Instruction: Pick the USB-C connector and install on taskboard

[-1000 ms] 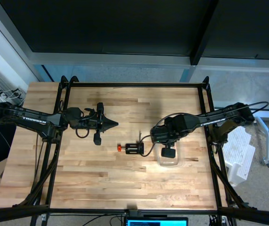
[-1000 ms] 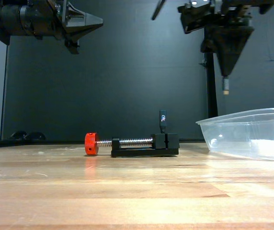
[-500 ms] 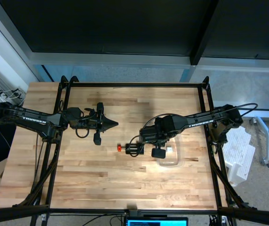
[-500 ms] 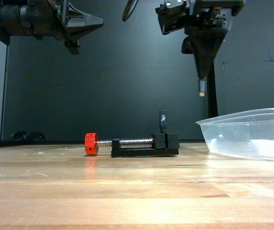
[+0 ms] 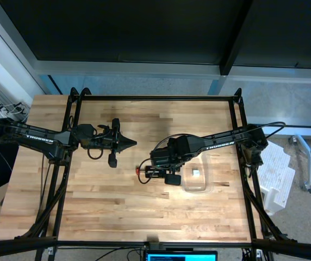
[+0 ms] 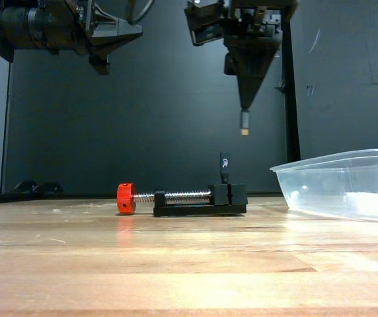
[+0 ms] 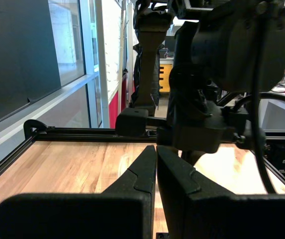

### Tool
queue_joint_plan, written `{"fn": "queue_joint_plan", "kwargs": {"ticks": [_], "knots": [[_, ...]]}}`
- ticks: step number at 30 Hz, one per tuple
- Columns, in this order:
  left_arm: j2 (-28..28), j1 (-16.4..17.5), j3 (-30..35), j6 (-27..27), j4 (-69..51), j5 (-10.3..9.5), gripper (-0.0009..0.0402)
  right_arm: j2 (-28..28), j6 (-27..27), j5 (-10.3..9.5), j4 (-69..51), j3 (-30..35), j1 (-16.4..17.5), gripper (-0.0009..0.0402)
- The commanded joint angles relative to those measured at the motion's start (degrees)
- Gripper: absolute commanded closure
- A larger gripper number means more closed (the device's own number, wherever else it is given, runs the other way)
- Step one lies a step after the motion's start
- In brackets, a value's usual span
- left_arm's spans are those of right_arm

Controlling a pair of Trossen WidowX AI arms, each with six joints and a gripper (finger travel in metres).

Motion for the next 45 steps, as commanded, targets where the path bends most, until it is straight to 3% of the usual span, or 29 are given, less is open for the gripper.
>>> {"fn": "queue_joint_plan", "kwargs": {"ticks": [1, 9, 45], "knots": [[0.00, 0.02, 0.02, 0.02, 0.02, 0.00, 0.0393, 2.05, -0.52, -0.04, -0.59, 2.25, 0.02, 0.0394], [0.00, 0.00, 0.02, 0.02, 0.00, 0.00, 0.0393, 4.39, -1.38, 0.09, -1.57, 5.46, 0.00, 0.0394], [0.00, 0.00, 0.02, 0.02, 0.00, 0.00, 0.0393, 5.33, 0.33, 0.11, 0.44, 4.68, -0.24, 0.0394]]}}
